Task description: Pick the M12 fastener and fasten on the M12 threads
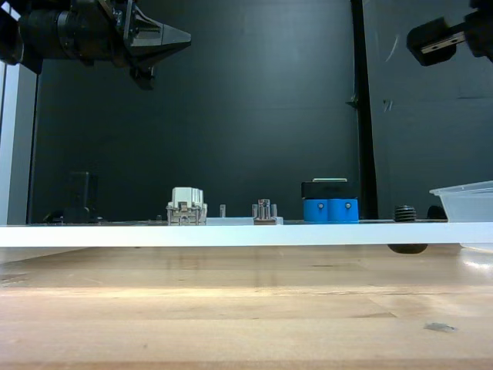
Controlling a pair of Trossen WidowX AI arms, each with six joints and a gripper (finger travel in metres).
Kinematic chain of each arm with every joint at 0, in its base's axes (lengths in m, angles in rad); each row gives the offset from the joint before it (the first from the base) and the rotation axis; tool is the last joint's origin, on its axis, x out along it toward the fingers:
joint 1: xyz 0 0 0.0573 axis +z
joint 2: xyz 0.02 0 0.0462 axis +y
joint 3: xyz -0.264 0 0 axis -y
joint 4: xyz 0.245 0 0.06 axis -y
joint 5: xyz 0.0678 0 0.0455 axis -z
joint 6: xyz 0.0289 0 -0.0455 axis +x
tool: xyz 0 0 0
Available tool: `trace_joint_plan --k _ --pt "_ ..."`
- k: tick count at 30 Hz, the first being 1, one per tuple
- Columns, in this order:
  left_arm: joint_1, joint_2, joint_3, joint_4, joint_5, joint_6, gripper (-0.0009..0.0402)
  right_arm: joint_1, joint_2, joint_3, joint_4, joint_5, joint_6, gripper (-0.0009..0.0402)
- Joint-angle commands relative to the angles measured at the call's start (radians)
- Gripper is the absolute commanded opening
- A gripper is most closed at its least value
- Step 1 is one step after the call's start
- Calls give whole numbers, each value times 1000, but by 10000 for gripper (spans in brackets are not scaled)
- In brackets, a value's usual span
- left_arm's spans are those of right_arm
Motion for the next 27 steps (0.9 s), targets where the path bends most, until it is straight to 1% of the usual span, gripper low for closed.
trace_joint_plan --k 1,9,13,17,21,27 --pt "0 0 0 0 0 0 0 33 24 -2 -27 0 -9 0" --pt "0 0 0 0 0 0 0 99 105 -2 -32 0 -11 0" --pt "0 0 0 1 0 0 0 115 139 -10 -23 -1 -11 0" --pt "0 0 0 1 0 0 0 129 150 -43 52 -1 -11 7" --pt "0 0 0 0 0 0 0 142 172 -67 76 -1 -11 38" --pt "0 0 0 0 0 0 0 151 199 -86 131 0 -2 105"
